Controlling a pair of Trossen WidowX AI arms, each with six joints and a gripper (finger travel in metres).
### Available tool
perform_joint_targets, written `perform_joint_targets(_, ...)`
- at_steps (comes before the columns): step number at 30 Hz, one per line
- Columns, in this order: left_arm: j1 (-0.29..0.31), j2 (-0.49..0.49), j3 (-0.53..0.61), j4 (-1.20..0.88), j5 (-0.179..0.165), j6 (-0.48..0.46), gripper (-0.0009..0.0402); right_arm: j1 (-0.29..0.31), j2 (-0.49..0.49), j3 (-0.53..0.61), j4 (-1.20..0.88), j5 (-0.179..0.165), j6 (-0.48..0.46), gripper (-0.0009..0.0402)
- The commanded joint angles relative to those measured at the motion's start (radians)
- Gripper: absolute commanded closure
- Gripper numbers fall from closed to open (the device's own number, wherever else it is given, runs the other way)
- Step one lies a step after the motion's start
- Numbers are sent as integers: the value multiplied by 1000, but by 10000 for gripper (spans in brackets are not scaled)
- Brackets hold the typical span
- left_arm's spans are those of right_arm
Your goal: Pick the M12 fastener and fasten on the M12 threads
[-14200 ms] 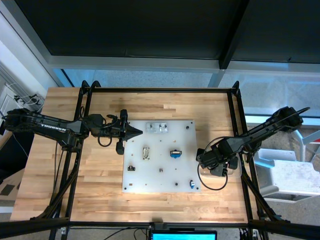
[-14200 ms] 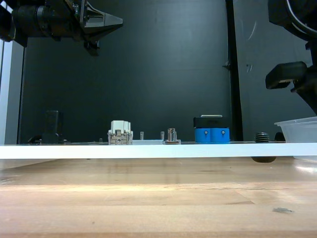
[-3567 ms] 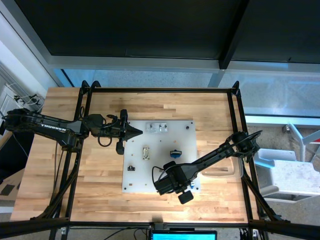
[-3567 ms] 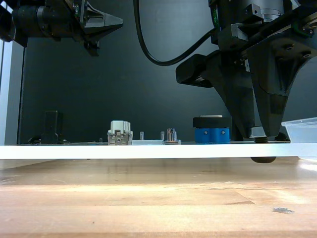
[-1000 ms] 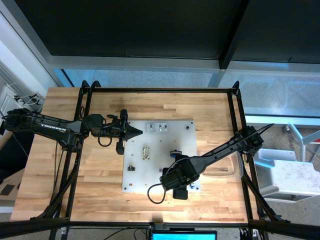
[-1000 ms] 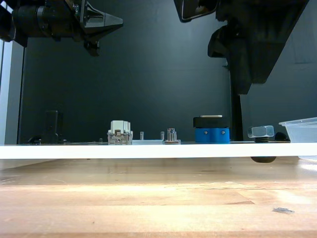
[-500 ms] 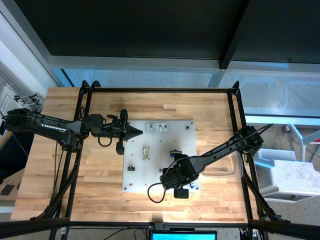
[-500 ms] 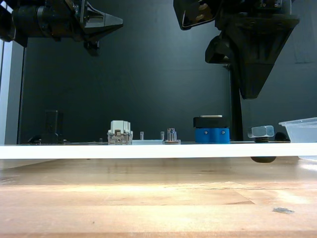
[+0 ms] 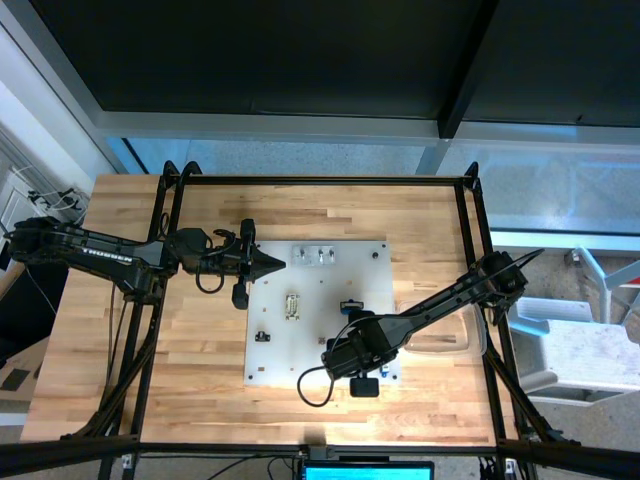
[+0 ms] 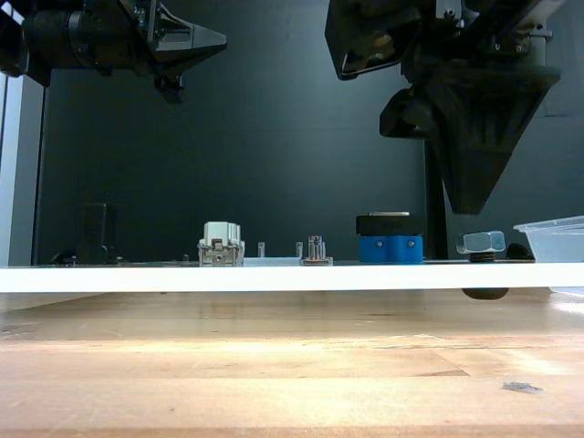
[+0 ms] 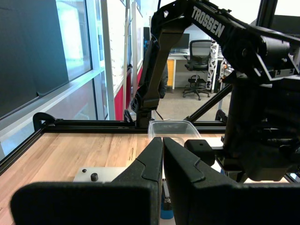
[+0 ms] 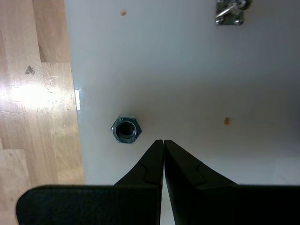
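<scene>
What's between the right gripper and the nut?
Just bare white board, per the right wrist view; right gripper shut beside nut; left gripper parked far left.

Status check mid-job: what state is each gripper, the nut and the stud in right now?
Left gripper: shut, empty, parked high.
Right gripper: shut, empty, hovering beside the nut.
M12 nut: on its stud, not gripped.
Stud: ribs showing under the nut.

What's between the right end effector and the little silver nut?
Nothing visible. The right end effector, shut and empty, hovers over bare board beside the nut on its stud. The left end effector sits parked far left.
</scene>
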Motion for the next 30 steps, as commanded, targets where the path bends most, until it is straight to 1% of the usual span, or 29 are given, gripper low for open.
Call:
perform_joint_targets(1, 0, 0, 0, 0, 0, 0, 393, 0, 1, -16, 18, 0, -2, 393)
perform_joint_targets(11, 0, 0, 0, 0, 0, 0, 393, 5, 1, -39, 45, -3, 0, 393)
perform_joint_targets(22, 0, 0, 0, 0, 0, 0, 393, 16, 1, -58, 67, -9, 71, 393)
perform_joint_targets(24, 0, 0, 0, 0, 0, 0, 393, 16, 1, -57, 68, -18, 76, 393)
perform_joint_targets(25, 0, 0, 0, 0, 0, 0, 393, 16, 1, -58, 72, -39, 76, 393)
perform_joint_targets(26, 0, 0, 0, 0, 0, 0, 393, 17, 1, -58, 79, -69, 71, 393)
perform_joint_targets(27, 0, 0, 0, 0, 0, 0, 393, 17, 1, -58, 89, -112, 60, 393)
perform_joint_targets(29, 0, 0, 0, 0, 0, 0, 393, 18, 0, -58, 89, -237, 16, 393)
perform_joint_targets(30, 0, 0, 0, 0, 0, 0, 393, 18, -1, -58, 84, -293, 4, 393)
